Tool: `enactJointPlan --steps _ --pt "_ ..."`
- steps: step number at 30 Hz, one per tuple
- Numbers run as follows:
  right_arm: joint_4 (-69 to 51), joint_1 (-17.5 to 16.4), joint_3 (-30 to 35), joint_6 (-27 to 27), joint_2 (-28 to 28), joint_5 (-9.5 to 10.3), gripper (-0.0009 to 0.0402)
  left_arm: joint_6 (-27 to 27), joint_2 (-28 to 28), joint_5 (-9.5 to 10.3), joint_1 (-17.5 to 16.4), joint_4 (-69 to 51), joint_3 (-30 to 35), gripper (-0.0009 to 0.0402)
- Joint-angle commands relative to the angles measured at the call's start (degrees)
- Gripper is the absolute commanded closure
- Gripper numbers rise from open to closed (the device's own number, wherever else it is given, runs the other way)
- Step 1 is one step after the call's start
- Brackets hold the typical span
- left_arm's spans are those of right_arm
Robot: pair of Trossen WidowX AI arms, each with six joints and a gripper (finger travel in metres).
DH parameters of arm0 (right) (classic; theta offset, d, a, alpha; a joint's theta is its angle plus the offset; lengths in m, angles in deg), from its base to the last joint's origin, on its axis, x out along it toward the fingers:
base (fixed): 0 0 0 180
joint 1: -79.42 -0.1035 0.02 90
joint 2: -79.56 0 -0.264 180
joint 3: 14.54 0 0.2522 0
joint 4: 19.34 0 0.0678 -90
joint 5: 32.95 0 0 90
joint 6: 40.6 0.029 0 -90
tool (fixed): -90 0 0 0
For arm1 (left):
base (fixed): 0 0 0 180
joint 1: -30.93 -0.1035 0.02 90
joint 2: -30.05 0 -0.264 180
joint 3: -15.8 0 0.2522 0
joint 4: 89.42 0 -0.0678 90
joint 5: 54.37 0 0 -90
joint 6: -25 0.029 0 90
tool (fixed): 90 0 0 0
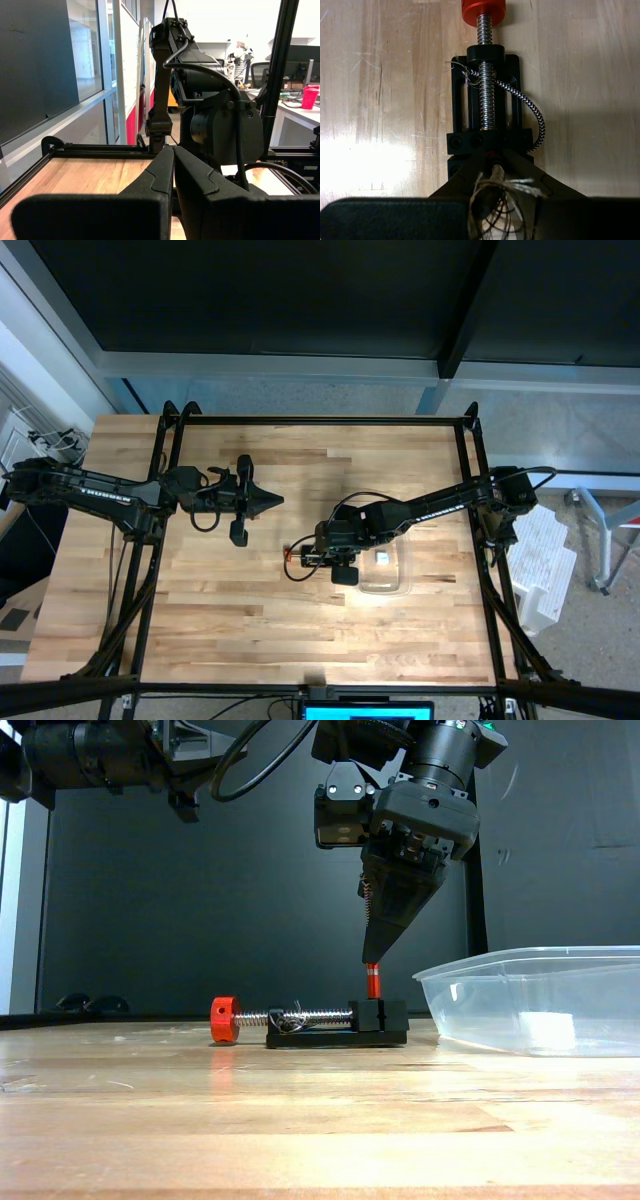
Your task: Pick the RCA connector and install on taskboard
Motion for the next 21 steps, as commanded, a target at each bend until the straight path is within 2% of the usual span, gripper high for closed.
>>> enactJointPlan --steps 1,13,16,21 --pt "-0.1 0.0 -0.1 0.0 -0.1 0.04 0.0391 0.0 0.0 -0.02 0.0 0.0 0.0 0.0393" --pt "-0.3 0.0 0.4 -0.3 -0.7 0.24 0.0389 0.0 0.0 0.00 0.0 0.0 0.0 0.0393" --pt "-0.2 0.0 0.4 -0.5 -0.8 0.26 0.0367 0.0 0.0 -0.02 0.0 0.0 0.0 0.0393" --pt "0.4 0.0 0.4 -0.4 -0.9 0.24 0.0302 0.0 0.0 -0.02 0.0 0.0 0.0 0.0393"
